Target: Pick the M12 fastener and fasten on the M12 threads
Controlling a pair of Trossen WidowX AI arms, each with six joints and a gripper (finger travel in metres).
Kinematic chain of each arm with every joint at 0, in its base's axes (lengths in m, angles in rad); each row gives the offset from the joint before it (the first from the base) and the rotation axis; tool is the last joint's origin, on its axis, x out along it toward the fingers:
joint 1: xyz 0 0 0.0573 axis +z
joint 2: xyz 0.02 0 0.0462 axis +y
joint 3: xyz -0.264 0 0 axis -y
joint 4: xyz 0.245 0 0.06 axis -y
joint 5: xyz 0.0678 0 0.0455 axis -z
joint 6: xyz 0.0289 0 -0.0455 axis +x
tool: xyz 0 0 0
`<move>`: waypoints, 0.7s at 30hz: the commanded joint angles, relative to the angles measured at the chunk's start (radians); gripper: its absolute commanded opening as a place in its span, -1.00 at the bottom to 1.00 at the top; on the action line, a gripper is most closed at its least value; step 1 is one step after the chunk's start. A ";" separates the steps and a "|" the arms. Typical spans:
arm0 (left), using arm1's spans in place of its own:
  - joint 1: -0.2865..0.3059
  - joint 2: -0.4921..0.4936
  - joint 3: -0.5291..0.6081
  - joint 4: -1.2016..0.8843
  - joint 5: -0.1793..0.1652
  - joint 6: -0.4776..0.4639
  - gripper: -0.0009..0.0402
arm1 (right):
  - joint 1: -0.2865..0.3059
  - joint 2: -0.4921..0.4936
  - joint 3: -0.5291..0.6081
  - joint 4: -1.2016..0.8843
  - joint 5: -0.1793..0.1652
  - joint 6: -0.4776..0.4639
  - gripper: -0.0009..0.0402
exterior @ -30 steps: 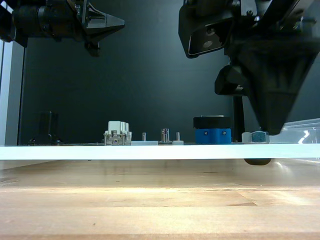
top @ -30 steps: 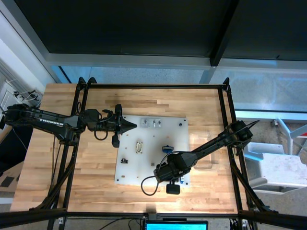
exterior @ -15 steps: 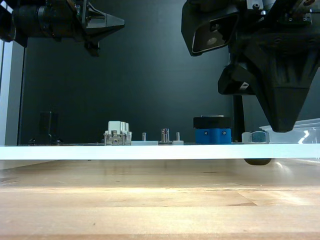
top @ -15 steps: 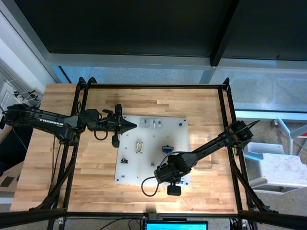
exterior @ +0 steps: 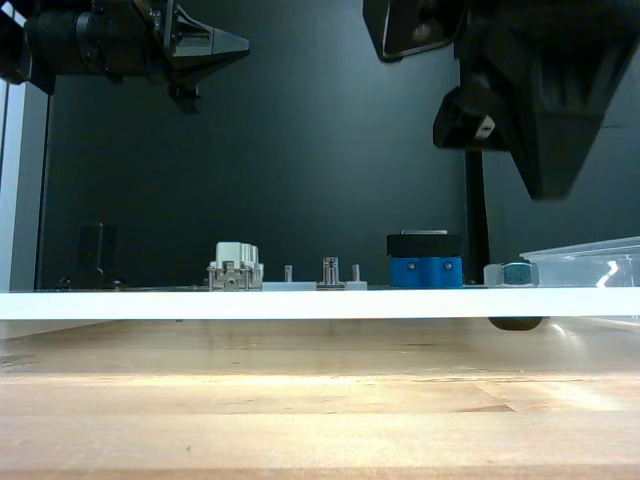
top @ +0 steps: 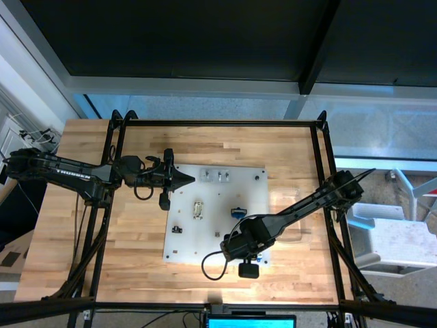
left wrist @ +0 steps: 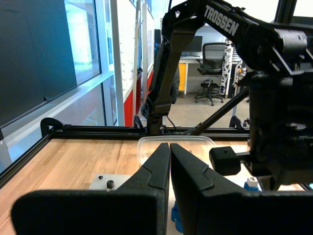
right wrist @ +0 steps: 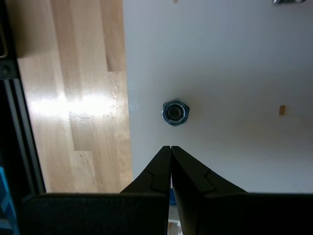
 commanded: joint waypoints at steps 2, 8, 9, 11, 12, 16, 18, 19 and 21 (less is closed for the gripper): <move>0.000 0.000 0.000 0.000 0.000 0.000 -0.96 | 0.002 -0.027 0.001 -0.007 0.018 0.004 -0.96; 0.000 0.000 0.000 0.000 0.000 0.000 -0.96 | 0.005 -0.077 0.001 -0.011 0.019 0.009 -0.96; 0.000 0.000 0.000 0.000 0.000 0.000 -0.96 | 0.006 -0.087 0.001 -0.011 0.019 0.010 -0.96; 0.000 0.000 0.000 0.000 0.000 0.000 -0.96 | 0.006 -0.098 0.001 -0.011 0.018 0.021 -0.96; 0.000 0.000 0.000 0.000 0.000 0.000 -0.96 | 0.007 -0.103 0.001 -0.013 0.018 0.025 -0.96; 0.000 0.000 0.000 0.000 0.000 0.000 -0.96 | 0.008 -0.108 0.001 -0.014 0.017 0.025 -0.96; 0.000 0.000 0.000 0.000 0.000 0.000 -0.96 | 0.008 -0.108 0.001 -0.014 0.017 0.025 -0.96; 0.000 0.000 0.000 0.000 0.000 0.000 -0.96 | 0.009 -0.108 0.001 -0.014 0.017 0.025 -0.96; 0.000 0.000 0.000 0.000 0.000 0.000 -0.96 | 0.008 -0.108 0.001 -0.014 0.017 0.025 -0.96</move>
